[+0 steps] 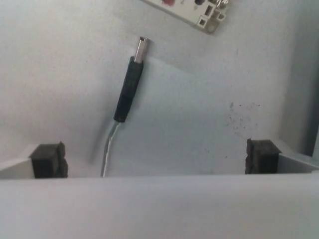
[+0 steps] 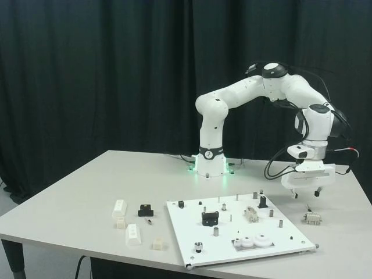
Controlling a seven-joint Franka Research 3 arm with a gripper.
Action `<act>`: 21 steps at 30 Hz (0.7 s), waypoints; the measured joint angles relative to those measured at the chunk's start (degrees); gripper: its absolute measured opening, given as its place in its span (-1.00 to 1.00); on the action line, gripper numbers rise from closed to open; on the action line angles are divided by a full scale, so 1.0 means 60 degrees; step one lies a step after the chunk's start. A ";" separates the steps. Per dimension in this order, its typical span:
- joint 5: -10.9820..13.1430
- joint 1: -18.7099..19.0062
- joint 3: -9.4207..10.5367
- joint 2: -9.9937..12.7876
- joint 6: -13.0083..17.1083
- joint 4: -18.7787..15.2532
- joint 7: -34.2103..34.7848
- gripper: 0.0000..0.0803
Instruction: Remove square peg 4.
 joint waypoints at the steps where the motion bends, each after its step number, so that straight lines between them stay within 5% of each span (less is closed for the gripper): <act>1: -0.0015 -0.0001 -0.0001 0.0000 0.0017 0.0000 0.0000 0.99; 21: -0.0265 -0.0086 -0.0068 -0.0011 0.0136 0.0000 -0.0001 0.99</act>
